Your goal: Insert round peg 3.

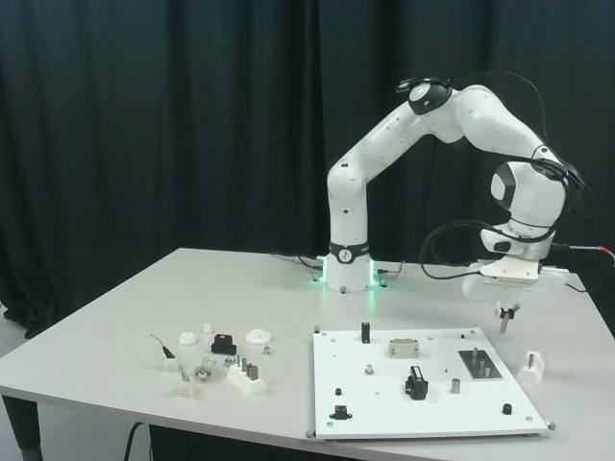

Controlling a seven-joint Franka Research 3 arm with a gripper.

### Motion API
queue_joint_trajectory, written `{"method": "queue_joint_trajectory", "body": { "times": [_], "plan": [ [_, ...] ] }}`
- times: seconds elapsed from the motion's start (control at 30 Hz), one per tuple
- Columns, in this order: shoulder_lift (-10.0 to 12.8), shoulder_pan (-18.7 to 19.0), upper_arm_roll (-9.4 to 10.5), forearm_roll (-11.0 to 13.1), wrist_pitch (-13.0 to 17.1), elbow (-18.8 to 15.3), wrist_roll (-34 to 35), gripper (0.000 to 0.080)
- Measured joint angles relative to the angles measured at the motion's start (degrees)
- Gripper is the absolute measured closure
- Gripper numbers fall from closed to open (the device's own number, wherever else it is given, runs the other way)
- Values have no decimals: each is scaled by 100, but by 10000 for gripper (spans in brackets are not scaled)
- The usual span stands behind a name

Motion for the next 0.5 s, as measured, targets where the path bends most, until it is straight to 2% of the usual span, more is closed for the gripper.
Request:
{"method": "queue_joint_trajectory", "body": {
  "times": [0.3, 0.5],
  "plan": [
    [-73, 183, -339, -51, -40, -304, -577, 691],
    [-77, 267, -515, -50, 43, -496, -1028, 691]
  ]
}}
